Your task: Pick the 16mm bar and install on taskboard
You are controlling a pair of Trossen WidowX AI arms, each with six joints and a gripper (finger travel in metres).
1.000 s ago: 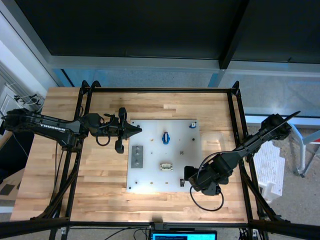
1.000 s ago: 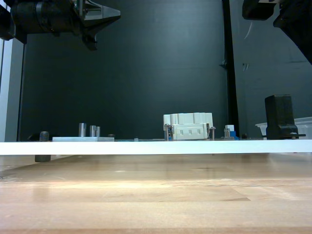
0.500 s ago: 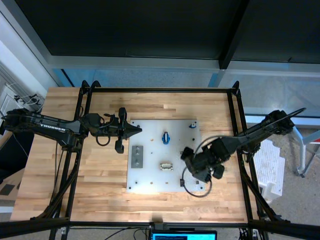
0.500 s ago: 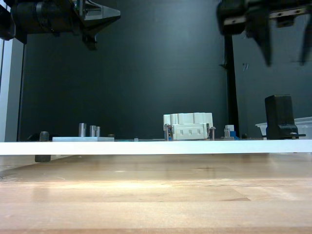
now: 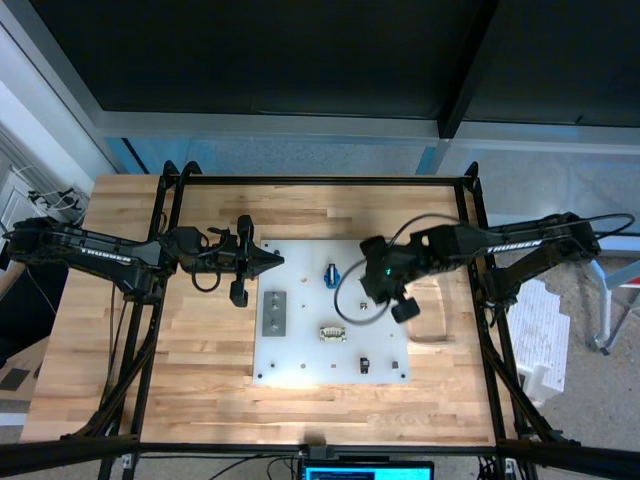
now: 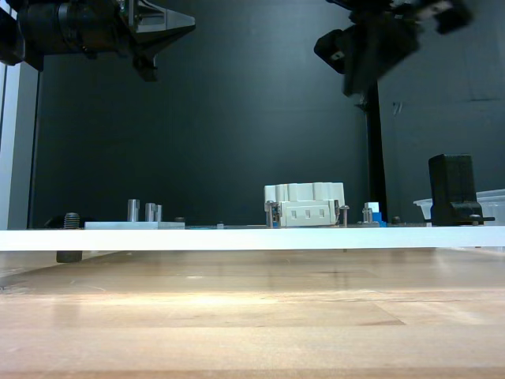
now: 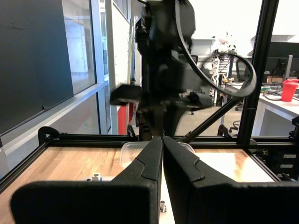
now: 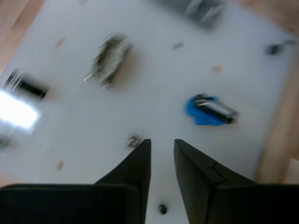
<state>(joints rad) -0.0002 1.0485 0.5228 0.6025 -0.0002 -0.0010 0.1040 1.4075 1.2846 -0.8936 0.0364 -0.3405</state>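
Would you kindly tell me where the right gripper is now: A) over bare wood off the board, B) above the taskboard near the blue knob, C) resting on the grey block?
B: the right gripper, jaws apart and empty, looks down on the taskboard with the blue knob close by; the left gripper hangs at the board's left edge.

The black left gripper [image 5: 272, 260] hangs level, fingers pressed together; the black right gripper [image 5: 373, 288] points downward (fingers slightly parted).
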